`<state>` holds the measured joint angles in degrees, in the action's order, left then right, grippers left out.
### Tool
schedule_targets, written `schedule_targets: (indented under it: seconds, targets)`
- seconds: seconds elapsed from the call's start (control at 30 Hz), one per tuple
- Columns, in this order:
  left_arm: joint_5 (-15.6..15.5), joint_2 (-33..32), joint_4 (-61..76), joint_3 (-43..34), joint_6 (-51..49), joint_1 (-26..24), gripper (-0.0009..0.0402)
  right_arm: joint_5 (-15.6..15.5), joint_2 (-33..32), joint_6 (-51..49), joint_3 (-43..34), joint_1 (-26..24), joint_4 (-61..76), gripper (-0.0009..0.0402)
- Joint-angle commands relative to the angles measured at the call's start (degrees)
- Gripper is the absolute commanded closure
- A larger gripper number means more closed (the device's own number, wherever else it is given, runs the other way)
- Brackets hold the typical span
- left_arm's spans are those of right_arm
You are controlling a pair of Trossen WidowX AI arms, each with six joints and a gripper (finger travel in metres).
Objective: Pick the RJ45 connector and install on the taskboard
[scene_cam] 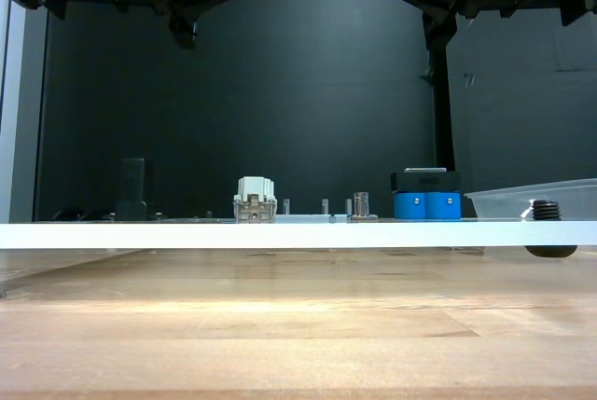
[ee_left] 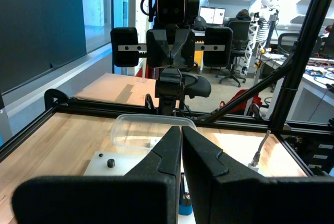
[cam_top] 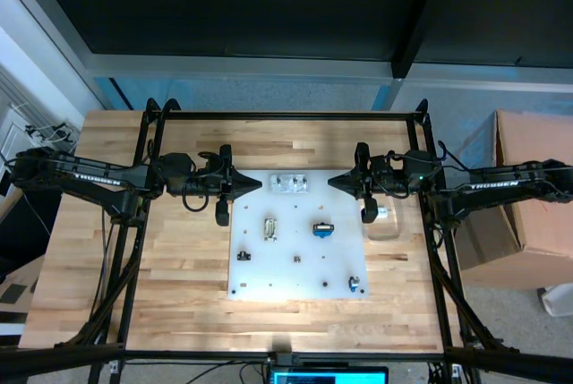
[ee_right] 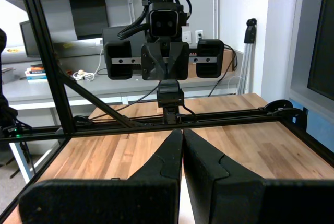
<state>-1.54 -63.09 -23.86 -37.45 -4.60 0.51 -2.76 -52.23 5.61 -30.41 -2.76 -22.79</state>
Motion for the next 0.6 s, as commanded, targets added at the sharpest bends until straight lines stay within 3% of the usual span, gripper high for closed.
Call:
schedule_targets:
  seconds: [0.03,0.1,0.6]
  targets:
    - [0.0,0.0,0.0,0.0,0.0,0.0,0.0393,0.4,0.0,-0.1,0.0,0.0,0.0,0.0394]
    - [0.0,0.0,0.0,0.0,0.0,0.0,0.0393,1.8,0.0,0.1,0.0,0.0,0.0,0.0393]
    - [0.0,0.0,0.0,0.0,0.0,0.0,0.0393,1.2,0.0,-0.7,0.0,0.0,-0.1,0.0393]
